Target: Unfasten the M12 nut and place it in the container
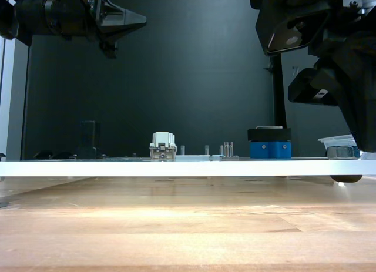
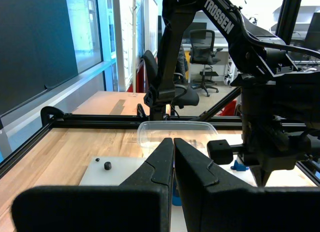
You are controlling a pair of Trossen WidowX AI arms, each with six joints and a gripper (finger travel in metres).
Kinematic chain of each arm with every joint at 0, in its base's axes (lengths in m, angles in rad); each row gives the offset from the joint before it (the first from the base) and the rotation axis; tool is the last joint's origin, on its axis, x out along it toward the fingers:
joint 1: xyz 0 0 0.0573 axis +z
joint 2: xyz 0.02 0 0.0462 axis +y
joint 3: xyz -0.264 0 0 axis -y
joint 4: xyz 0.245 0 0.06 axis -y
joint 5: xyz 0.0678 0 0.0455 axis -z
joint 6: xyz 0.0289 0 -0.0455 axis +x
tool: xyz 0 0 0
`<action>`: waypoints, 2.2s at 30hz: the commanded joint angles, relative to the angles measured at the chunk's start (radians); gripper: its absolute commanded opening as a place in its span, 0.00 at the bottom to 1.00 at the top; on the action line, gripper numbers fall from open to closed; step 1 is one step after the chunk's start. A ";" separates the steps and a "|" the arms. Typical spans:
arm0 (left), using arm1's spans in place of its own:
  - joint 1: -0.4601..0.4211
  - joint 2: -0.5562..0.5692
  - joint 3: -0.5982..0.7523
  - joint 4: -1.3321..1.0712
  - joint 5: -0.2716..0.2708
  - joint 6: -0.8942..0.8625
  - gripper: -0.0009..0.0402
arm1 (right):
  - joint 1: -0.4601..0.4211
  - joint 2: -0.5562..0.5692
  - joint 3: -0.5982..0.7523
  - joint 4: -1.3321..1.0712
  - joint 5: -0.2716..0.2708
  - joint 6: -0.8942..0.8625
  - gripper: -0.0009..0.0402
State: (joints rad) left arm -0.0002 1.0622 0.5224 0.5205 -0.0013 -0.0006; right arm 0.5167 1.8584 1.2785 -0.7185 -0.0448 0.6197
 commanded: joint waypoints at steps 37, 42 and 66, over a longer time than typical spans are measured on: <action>0.000 0.000 0.000 0.001 0.000 0.000 0.02 | 0.006 -0.051 0.010 -0.134 0.206 0.091 0.02; 0.000 0.000 0.000 0.001 0.000 0.000 0.02 | 0.008 -0.062 0.053 -0.136 0.069 0.078 0.02; 0.000 0.000 0.000 0.000 0.000 0.000 0.02 | 0.005 0.051 0.084 -0.081 0.001 0.056 0.02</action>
State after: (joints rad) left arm -0.0002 1.0622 0.5228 0.5205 -0.0010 -0.0006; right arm 0.5228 1.9091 1.3682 -0.8001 -0.0452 0.6754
